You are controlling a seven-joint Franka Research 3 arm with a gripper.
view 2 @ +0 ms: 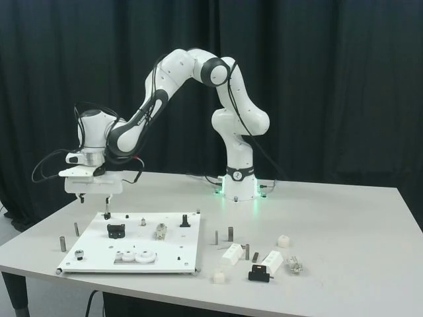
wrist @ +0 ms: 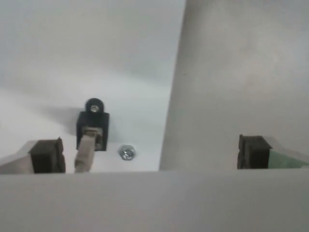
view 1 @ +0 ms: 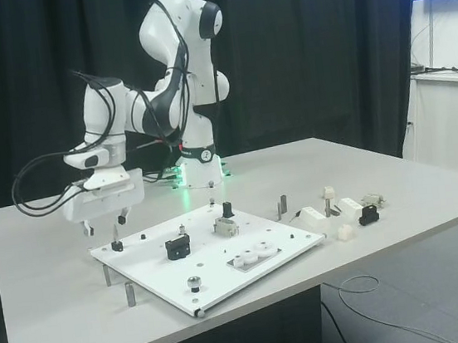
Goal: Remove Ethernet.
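White board (view 1: 215, 261) on grey table (view 1: 397, 180)

The white assembly board (view 1: 215, 261) lies on the grey table (view 1: 397, 176). It carries two white gears (view 1: 253, 256). Small white blocks (view 2: 272, 260) rest beside the board.

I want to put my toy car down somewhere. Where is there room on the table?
The grey table is bare on the side past the robot base, away from the white board. It is crowded on the board and among the small parts beside it. The gripper hangs over the board's far corner.
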